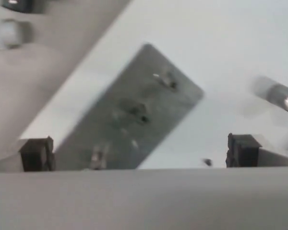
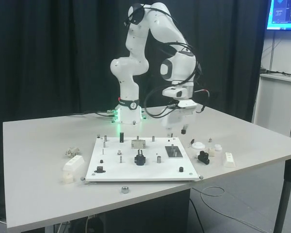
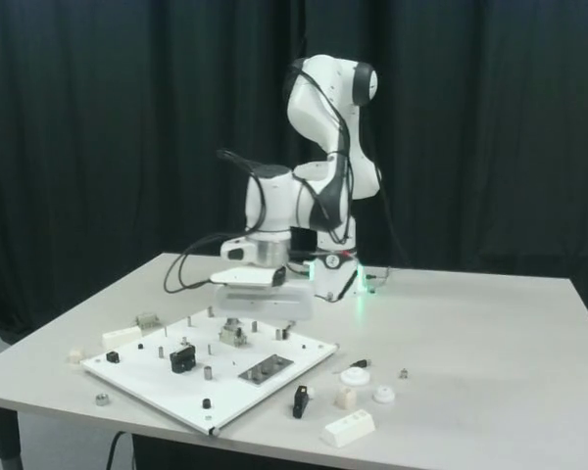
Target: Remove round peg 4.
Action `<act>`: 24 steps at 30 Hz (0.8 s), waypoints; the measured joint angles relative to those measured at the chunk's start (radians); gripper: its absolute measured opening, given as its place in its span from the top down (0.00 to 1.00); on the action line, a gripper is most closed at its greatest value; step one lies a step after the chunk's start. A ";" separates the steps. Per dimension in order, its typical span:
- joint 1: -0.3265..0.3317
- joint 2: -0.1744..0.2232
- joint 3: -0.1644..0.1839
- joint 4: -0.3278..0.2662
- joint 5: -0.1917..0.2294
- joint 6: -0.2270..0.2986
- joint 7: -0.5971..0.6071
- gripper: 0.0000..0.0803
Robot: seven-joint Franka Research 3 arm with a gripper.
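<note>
Black fingertips of the white robot arm's gripper (image 1: 139,151) stand spread wide apart in the wrist view, with nothing between them. Below the gap lies a grey rectangular metal plate (image 1: 134,112) set into the white square assembly board (image 1: 221,43); small pegs and holes show on the plate, blurred, and I cannot tell which of them is round peg 4. A grey metal cylinder (image 1: 278,96) stands on the board just beside the plate.

In the first room view the gripper (image 2: 177,127) hangs above the far right part of the white board (image 2: 111,170), over the grey plate (image 2: 173,151), apart from it. A short black post (image 2: 121,137) stands near the board's far edge, and a black clamp-like block (image 2: 139,159) sits mid-board. White plastic pieces (image 2: 228,158) lie on the grey table (image 2: 34,141) to the right of the board, and a white block (image 2: 73,168) to its left. A green light (image 2: 117,115) glows at the arm's base.
</note>
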 joint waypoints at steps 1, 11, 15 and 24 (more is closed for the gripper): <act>-0.008 0.000 0.000 0.001 0.000 0.000 -0.001 0.00; -0.060 0.027 0.000 0.033 0.006 0.008 -0.051 0.00; -0.079 0.057 0.000 0.059 0.006 0.015 -0.076 0.00; -0.125 0.138 0.001 0.132 0.055 0.013 -0.173 0.00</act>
